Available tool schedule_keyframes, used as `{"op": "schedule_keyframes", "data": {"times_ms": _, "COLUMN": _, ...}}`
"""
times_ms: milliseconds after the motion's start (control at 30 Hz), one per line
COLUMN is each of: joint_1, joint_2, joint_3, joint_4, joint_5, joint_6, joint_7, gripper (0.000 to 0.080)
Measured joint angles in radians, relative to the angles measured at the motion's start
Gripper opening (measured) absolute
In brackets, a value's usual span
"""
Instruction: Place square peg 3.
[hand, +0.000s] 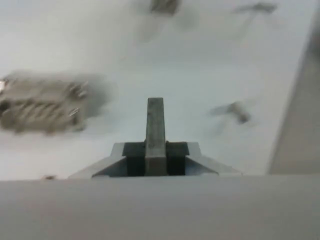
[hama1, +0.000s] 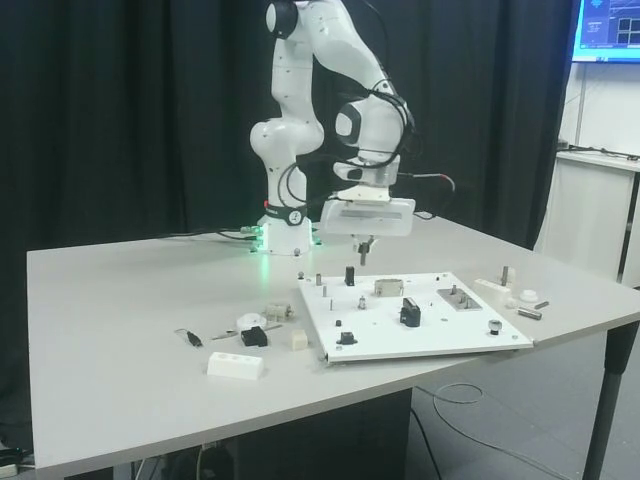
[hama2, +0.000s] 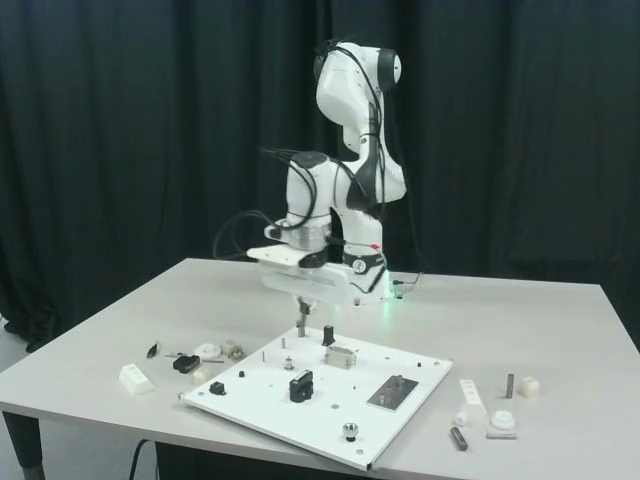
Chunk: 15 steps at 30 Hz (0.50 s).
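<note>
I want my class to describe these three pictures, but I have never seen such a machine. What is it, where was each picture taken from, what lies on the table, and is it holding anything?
It is a white robot arm bolted to a grey table. Two pictures come from cameras in the room; the third looks down from the arm's wrist. Its two-fingered gripper is shut on a slim grey square metal peg, held above a flat white assembly board carrying small fittings. Loose small parts lie beside the board, including a white block with holes.

- My square peg (hand: 155, 131) is a slim grey bar, hanging upright, its upper end clamped in my gripper (hand: 155, 159).
- It hangs above the white board (hama1: 420, 330), apart from it.
</note>
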Motion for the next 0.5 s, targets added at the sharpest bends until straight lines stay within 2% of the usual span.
{"op": "schedule_keyframes", "data": {"times_ms": 233, "joint_1": -0.058, "joint_2": 0.021, "joint_3": -0.039, "joint_4": 0.045, "joint_5": -0.03, "joint_6": 0.046, "joint_7": -0.116, "gripper": 0.0075}}
{"op": "schedule_keyframes", "data": {"times_ms": 500, "joint_1": -0.151, "joint_2": 0.094, "joint_3": -0.051, "joint_4": 0.116, "joint_5": -0.023, "joint_6": 0.122, "joint_7": -0.249, "gripper": 0.0075}}
